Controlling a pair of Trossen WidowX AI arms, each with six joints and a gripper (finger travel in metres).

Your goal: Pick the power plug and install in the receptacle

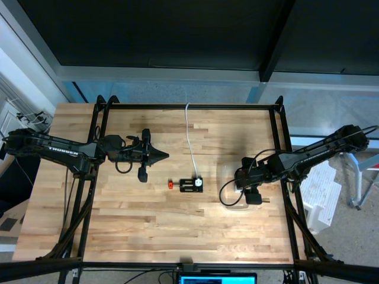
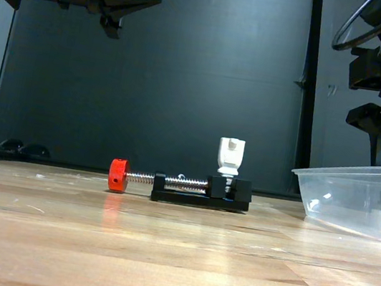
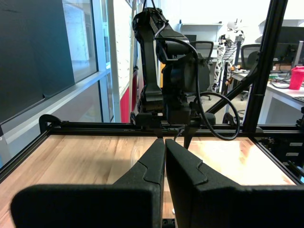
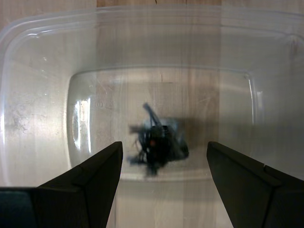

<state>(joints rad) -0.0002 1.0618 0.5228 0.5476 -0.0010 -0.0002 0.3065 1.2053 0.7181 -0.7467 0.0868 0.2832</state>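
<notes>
Jaws, right: spread wide, holding nothing; the right gripper (image 1: 248, 197) hangs nose-down over the clear tray (image 2: 345, 196), above its rim in the low view
Jaws, left: pressed together, nothing between them; the left gripper (image 1: 164, 156) is held level, high above the tabletop (image 1: 148, 231), pointing toward the right arm
Writing: white lettering along the left arm (image 1: 59, 150) reads TROSSEN; no other legible marking on the task items
Power plug: small black item (image 4: 160, 146) lying on the tray floor, blurred in the right wrist view, with thin dark strands at its side
Plug relative to jaws: directly below the right jaws, centred in the gap between them, not touched by either; well apart from the left jaws
Receptacle: white socket face (image 2: 230, 154) standing upright in the black clamp block (image 2: 201, 191), mid-tabletop between the two arms
Knob: red-orange (image 2: 118, 175), at the end of the clamp screw on the left-arm side
Cable: thin and white (image 1: 190, 139), running from the receptacle to the far edge of the tabletop
Tray relative to clamp: just beside it, on the right-arm side, not touching
</notes>
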